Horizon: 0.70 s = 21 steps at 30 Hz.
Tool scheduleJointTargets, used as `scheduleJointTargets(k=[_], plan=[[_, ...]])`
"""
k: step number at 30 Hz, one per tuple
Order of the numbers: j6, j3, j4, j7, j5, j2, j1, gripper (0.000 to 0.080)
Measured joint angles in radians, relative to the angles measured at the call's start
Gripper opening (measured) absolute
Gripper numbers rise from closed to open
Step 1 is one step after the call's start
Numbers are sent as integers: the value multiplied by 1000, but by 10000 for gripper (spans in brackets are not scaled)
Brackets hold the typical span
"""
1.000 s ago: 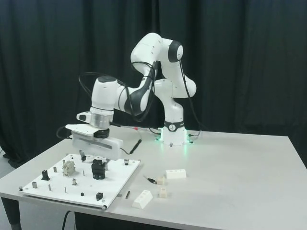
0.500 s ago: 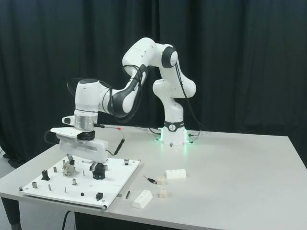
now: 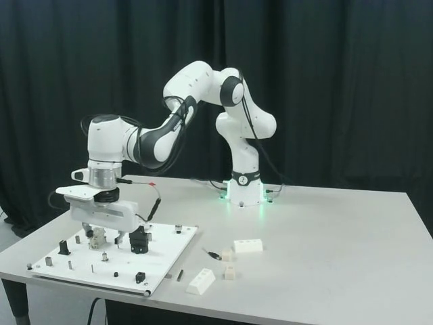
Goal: Remove round peg 1.
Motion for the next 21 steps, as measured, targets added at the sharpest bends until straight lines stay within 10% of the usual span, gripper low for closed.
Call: scheduleJointTargets(k=[21], plan=[[-51,-1,160,-84,31,136,-48,800]])
